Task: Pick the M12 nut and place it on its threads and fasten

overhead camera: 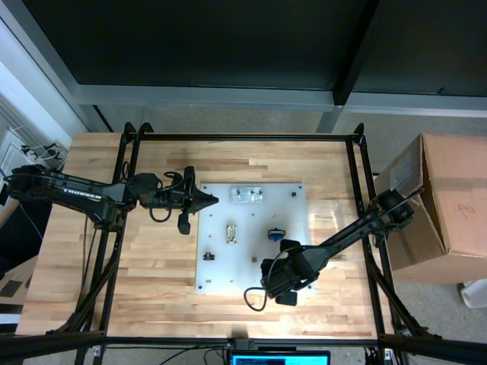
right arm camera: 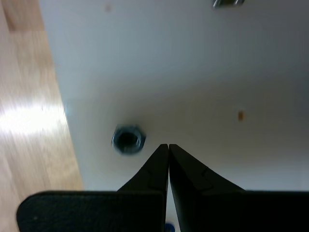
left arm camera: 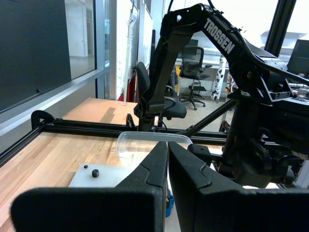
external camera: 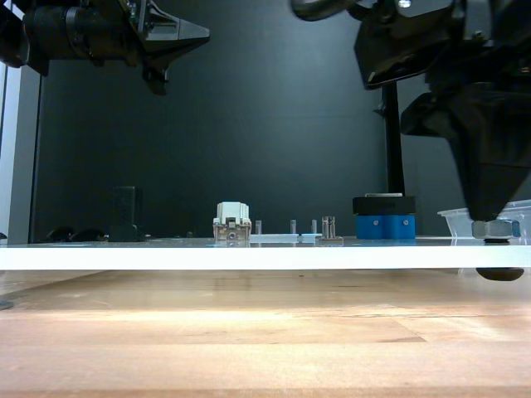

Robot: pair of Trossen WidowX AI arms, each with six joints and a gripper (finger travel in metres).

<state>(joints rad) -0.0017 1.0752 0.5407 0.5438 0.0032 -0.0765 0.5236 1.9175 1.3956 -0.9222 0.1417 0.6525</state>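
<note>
The small silver nut (external camera: 495, 228) is not in any hand. At the far right of the low view, low down, it sits on top of its stud (external camera: 498, 241), a short black peg on the white board (overhead camera: 228, 277). A little black shows under the nut, so I think it is on but maybe not turned all the way down. I cannot tell how tight it is.

The right gripper (right arm camera: 168, 146) is pinched closed with nothing in it. Its two fingers press flat on each other, and the nut sits just beside their tips, not between them. In the low view the tips point straight down and look like they touch the top of the nut.

So the picking up and the putting on look done. What may be left is turning the nut more.

The nut lies flat. Its hole points straight up at the right wrist camera, and it is wider than it is tall.

The left gripper (overhead camera: 213, 200) hangs high over the board's left edge, left of the middle of the high view. It is closed too, holds nothing, and is far from the nut.
</note>
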